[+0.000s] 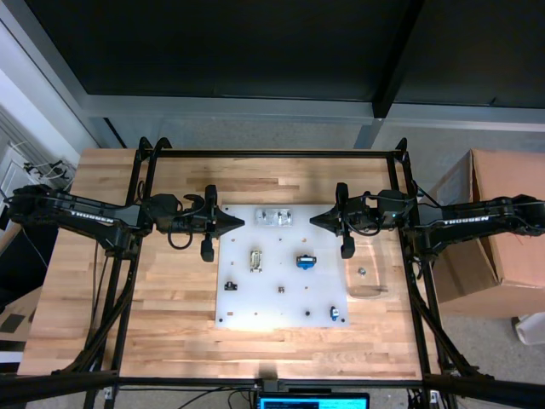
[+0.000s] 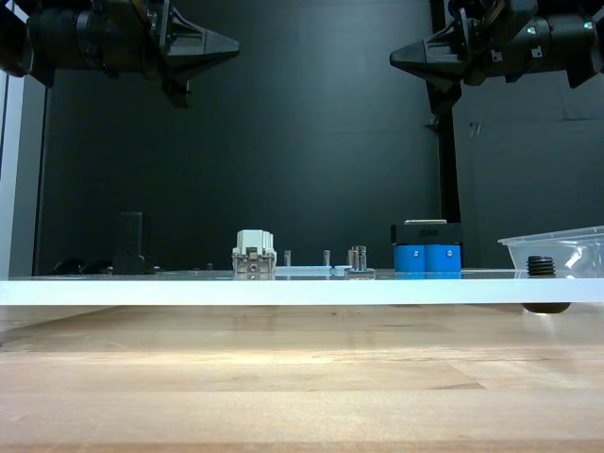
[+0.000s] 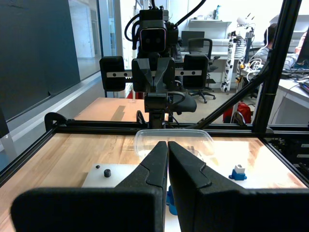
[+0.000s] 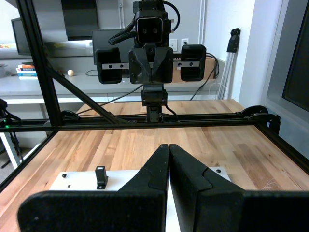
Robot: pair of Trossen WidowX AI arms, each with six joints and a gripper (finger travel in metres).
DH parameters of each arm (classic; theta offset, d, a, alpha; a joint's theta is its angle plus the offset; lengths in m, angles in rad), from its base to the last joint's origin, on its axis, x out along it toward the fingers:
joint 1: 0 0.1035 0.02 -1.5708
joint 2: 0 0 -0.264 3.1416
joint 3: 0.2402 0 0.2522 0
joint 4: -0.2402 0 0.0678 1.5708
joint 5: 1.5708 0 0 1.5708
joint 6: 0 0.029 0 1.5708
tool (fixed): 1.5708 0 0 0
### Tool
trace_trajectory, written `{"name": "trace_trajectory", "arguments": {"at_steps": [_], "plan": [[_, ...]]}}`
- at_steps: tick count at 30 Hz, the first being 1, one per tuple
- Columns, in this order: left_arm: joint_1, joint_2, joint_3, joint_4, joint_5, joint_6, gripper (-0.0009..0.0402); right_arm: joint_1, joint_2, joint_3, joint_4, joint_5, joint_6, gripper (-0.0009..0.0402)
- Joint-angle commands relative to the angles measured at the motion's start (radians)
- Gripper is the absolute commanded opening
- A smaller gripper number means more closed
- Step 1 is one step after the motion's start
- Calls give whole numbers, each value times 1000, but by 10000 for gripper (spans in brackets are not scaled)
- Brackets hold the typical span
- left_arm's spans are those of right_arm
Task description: Pick the M12 nut and place it on its threads and fasten
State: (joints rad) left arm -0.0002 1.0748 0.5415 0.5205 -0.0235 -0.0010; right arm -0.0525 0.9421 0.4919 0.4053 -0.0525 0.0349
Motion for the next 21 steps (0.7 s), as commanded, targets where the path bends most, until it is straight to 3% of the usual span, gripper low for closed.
{"name": "trace_trajectory", "arguments": {"at_steps": [1, 9, 21], "plan": [[0, 0, 0, 0, 0, 0, 0, 0, 0, 0, 0, 0, 2, 0], [0, 0, 0, 0, 0, 0, 0, 1, 0, 19, -74, 0, 22, 0], [0, 0, 0, 1, 0, 0, 0, 86, 23, 325, -896, 9, 146, 0]]}}
